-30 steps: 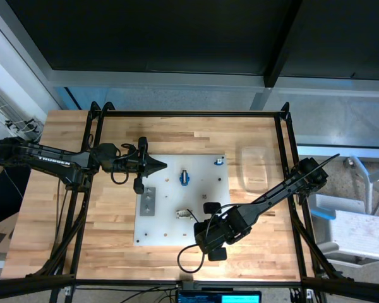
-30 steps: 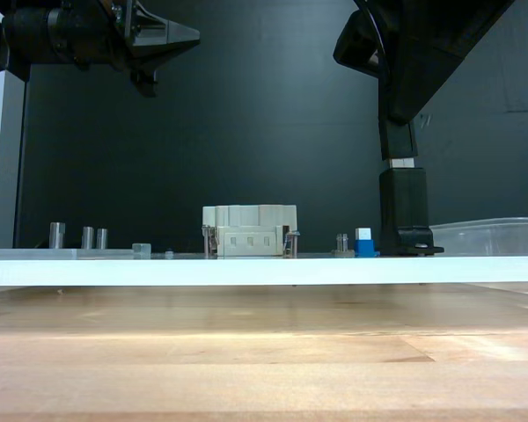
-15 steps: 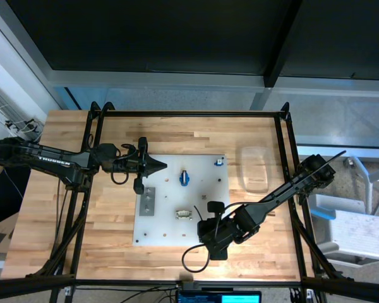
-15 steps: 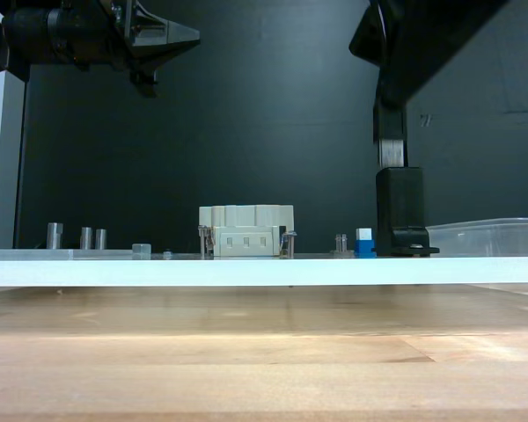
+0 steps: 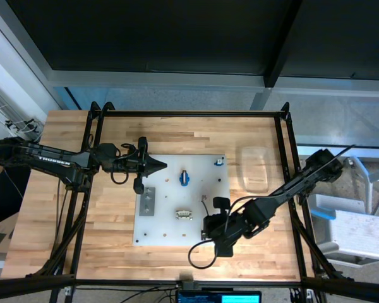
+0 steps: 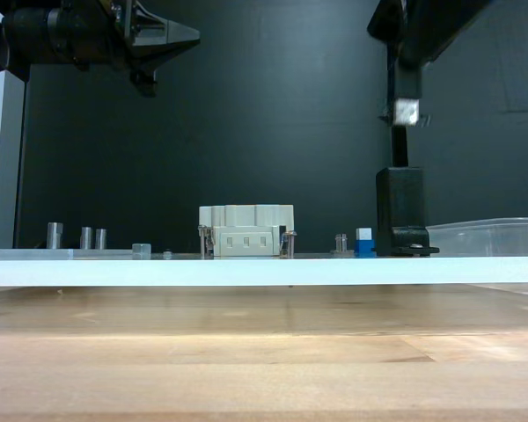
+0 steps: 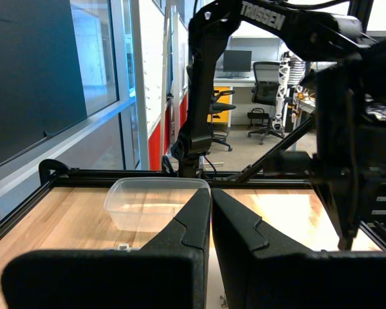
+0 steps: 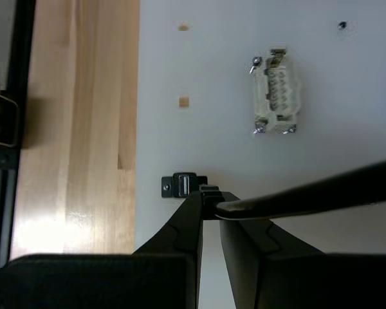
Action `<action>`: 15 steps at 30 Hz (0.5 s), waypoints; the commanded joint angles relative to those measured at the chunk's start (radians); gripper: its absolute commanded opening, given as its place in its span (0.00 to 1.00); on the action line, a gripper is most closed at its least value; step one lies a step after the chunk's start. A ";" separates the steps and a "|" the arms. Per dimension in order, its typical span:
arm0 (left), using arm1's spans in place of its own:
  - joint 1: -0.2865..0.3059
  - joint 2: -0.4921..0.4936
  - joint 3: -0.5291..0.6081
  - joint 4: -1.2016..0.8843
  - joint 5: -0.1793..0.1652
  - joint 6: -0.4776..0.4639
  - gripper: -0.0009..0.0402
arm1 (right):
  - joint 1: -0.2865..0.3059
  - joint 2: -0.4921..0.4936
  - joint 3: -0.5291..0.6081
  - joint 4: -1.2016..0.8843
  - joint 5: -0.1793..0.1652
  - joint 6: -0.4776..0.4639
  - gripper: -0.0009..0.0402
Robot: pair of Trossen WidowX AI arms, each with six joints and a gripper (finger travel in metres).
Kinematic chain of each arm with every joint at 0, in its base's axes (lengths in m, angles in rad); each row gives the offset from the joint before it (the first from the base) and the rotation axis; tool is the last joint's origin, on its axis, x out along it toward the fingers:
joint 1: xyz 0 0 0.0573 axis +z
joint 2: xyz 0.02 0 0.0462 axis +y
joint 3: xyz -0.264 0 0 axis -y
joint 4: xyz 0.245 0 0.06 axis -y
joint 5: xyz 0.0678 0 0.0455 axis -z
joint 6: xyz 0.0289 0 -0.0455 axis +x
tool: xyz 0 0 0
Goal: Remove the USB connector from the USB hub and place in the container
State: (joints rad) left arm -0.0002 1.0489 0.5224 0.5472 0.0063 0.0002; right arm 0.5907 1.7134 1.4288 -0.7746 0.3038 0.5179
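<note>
My right gripper (image 8: 209,193) is shut on the USB connector (image 8: 309,191), whose thin black cable runs back toward the camera. In the low view the connector's silver plug (image 6: 407,112) hangs free above the USB hub (image 6: 399,209), a black block standing on the white board. The right wrist view shows the hub (image 8: 180,185) just past the fingertips. From above, the right gripper (image 5: 207,228) covers the hub. The clear container (image 5: 254,169) (image 6: 488,233) (image 7: 156,203) sits on the wood right of the board. My left gripper (image 5: 161,165) (image 7: 211,193) hovers shut and holds nothing at the board's left edge.
On the white board (image 5: 170,235) sit a silver-beige socket (image 5: 184,215) (image 8: 275,92), a blue clip (image 5: 184,177) and a grey plate (image 5: 149,202) with pegs. A small blue block (image 5: 218,161) stands near the far right corner. A black frame (image 5: 284,164) rings the table.
The right gripper has risen and shifted slightly right, and the connector's plug has come up out of the hub. The left arm has not moved.
</note>
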 commanded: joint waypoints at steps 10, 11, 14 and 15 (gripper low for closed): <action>0.000 0.000 0.000 0.000 0.000 0.000 0.02 | -0.034 -0.173 -0.106 -0.013 -0.009 -0.005 0.02; 0.000 0.000 0.000 0.000 0.000 0.000 0.02 | -0.038 -0.189 -0.116 -0.016 -0.009 -0.008 0.02; 0.000 0.000 0.000 0.000 0.000 0.000 0.02 | -0.055 -0.237 -0.154 -0.029 -0.009 -0.006 0.02; 0.000 0.000 0.000 0.000 0.000 0.000 0.02 | -0.061 -0.254 -0.165 -0.038 -0.009 -0.006 0.02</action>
State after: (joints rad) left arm -0.0002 1.0492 0.5224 0.5472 0.0063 0.0002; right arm 0.5362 1.4776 1.2781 -0.8024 0.2947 0.5106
